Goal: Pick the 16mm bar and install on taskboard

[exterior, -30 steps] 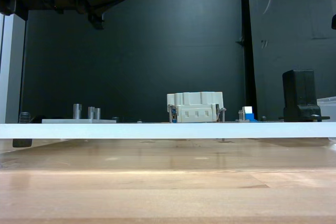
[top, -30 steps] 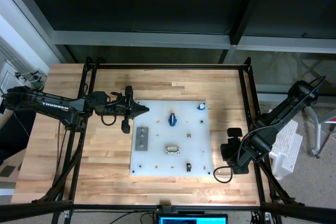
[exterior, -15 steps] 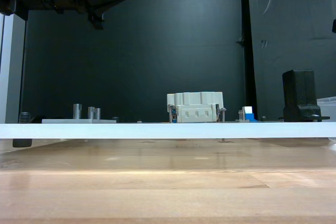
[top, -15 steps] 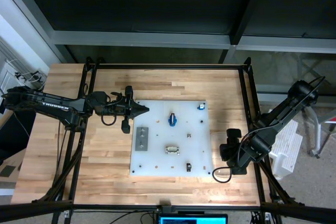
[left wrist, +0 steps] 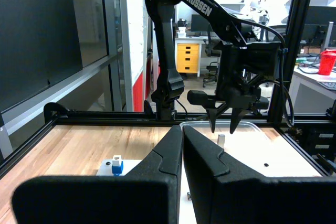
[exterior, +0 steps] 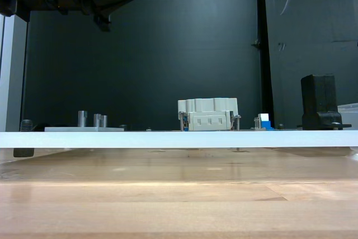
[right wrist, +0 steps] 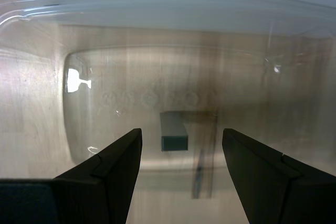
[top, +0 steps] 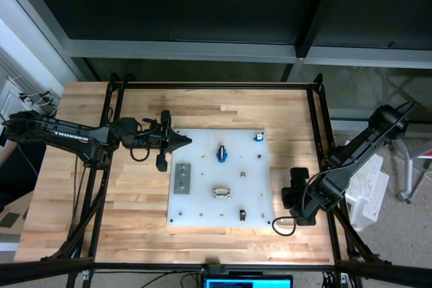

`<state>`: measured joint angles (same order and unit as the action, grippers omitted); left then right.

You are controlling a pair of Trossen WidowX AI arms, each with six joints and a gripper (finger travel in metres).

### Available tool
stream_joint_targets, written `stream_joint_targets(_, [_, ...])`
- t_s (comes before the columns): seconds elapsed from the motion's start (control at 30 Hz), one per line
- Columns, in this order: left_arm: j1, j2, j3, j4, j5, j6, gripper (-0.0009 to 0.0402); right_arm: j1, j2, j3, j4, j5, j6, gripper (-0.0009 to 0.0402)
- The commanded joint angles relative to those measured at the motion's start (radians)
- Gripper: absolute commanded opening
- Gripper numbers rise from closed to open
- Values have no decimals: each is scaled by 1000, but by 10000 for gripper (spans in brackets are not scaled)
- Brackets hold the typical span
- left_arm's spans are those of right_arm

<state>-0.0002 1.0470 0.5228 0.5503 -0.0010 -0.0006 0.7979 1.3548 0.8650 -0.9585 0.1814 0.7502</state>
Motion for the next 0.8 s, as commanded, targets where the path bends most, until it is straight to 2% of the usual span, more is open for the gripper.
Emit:
stream_joint_targets(0.03, [0,0,0,0,0,0,0,2,0,-24,26,-18,-2,213])
stream_joint_targets(0.8, [0,0,0,0,0,0,0,1,0,-127,145,-25,-27,213])
